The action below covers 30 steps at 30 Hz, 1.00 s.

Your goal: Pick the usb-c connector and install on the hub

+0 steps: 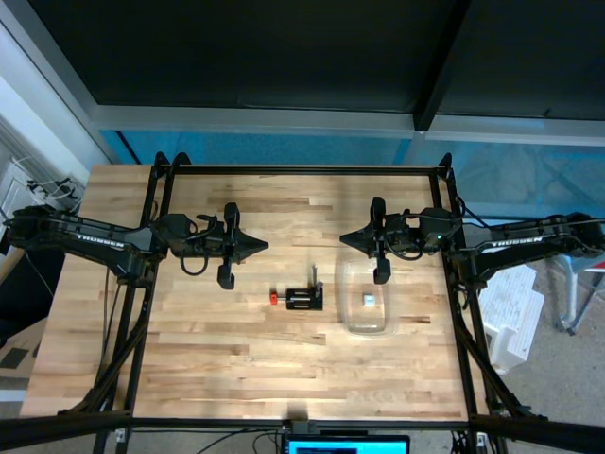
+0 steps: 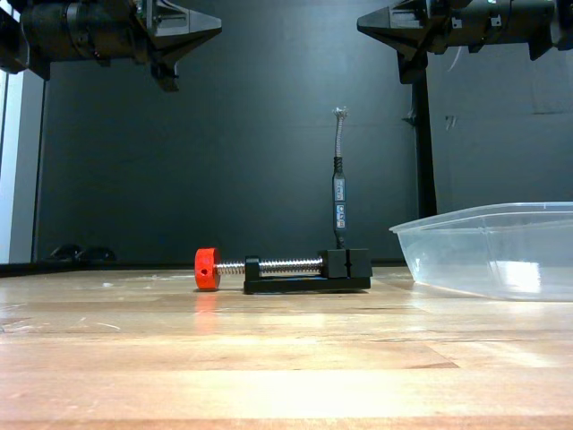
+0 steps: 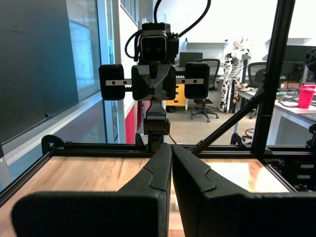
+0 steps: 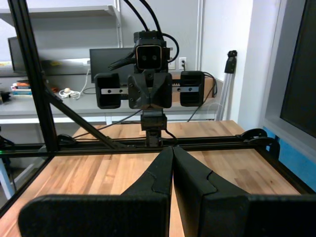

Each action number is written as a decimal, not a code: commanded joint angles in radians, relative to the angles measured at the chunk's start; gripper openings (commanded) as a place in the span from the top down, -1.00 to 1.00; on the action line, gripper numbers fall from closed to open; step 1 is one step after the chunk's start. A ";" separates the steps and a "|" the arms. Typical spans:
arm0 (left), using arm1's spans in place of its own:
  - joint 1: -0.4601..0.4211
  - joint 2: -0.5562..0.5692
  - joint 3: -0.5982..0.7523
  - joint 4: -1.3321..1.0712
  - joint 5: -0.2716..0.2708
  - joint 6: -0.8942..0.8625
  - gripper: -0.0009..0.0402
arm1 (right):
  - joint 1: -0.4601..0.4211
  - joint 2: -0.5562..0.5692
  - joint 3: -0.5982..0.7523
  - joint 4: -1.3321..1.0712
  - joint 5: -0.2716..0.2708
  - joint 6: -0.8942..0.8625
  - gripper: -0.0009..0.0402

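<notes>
Nearest me, connector (image 2: pixel 339 208) stands unheld on the vise (image 2: pixel 309 269), so I judge it installed; left claw (image 1: pixel 263 246) and right claw (image 1: pixel 345 236) hang clenched, empty, above the worktop (image 2: pixel 269 358).

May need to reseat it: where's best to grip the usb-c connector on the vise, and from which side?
Probably the black connector body, just above the vise, coming from above and straddling the braided cable: it stands upright there, unheld. Both shut, the left gripper and right gripper hang high at either side.
</notes>
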 commanded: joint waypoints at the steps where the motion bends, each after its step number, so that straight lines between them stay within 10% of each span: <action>1: 0.000 0.000 0.000 0.000 0.000 0.000 0.96 | 0.001 0.001 0.000 0.000 0.001 -0.003 0.96; 30: 0.000 0.000 0.000 0.000 0.000 0.000 0.96 | 0.002 0.001 0.000 0.000 -0.021 -0.022 0.96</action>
